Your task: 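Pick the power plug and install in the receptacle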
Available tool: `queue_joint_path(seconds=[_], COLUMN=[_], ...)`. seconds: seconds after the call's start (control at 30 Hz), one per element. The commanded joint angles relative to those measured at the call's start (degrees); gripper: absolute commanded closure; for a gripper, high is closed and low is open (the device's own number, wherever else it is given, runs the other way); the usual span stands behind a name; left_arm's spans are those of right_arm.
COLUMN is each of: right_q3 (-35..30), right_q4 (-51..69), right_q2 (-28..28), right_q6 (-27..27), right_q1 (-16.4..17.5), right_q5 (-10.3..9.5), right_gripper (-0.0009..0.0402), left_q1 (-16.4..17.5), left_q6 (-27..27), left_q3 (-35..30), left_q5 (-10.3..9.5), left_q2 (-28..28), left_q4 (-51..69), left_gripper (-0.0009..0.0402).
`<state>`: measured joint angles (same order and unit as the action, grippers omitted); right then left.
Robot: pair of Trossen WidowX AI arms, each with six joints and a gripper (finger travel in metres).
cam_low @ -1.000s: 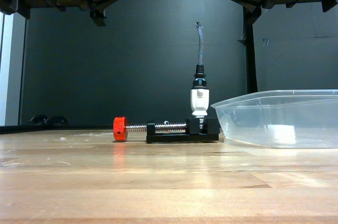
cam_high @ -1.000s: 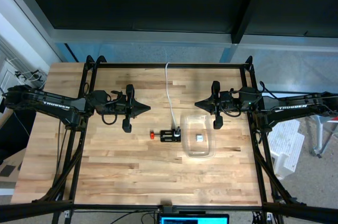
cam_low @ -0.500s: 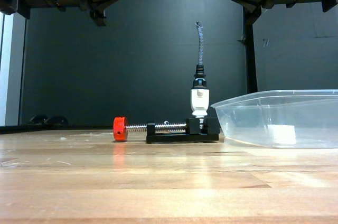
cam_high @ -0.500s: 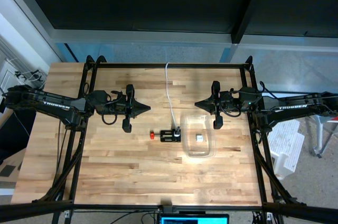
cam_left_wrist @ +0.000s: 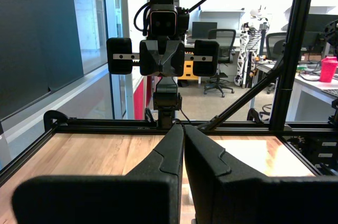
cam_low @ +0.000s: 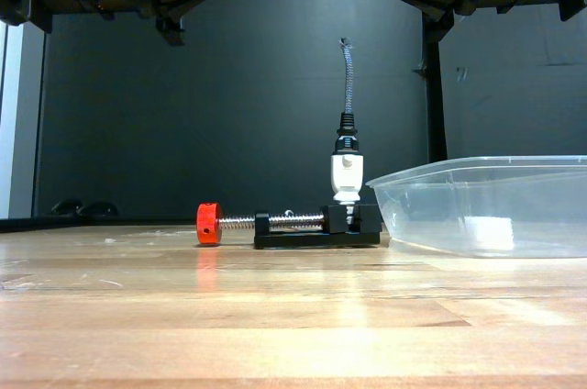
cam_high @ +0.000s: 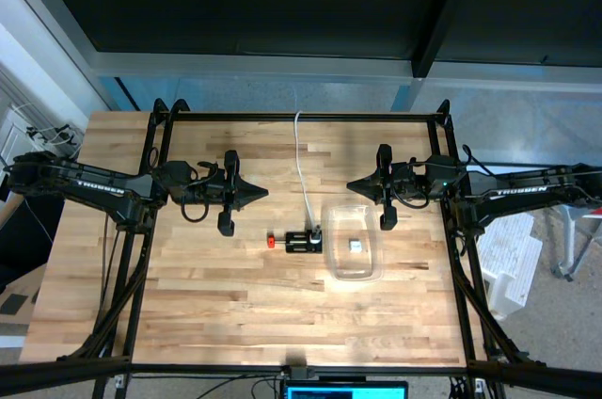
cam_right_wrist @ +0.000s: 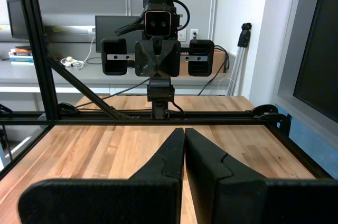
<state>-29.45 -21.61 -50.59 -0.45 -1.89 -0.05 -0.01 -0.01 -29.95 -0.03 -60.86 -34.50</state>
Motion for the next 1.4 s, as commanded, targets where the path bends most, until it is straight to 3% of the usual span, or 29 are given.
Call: queue_joint_path(seconds=[0.03, 1.4], right_q3=[0.0, 0.0], right_q4=[0.1, 1.7], right_q2=[0.0, 0.0], right_q6=[0.0, 0.0], right_q1=[0.0, 0.0], right_q5=[0.00, 0.00], right_gripper=[0.0393, 0.0393], left_q1=[0.0, 0.0], left_q6=[0.0, 0.0], left_q3=[0.0, 0.0], left_q5=[0.00, 0.00], left_q2=[0.0, 0.0], left_q4=[0.0, 0.0], left_gripper=[0.0393, 0.0393])
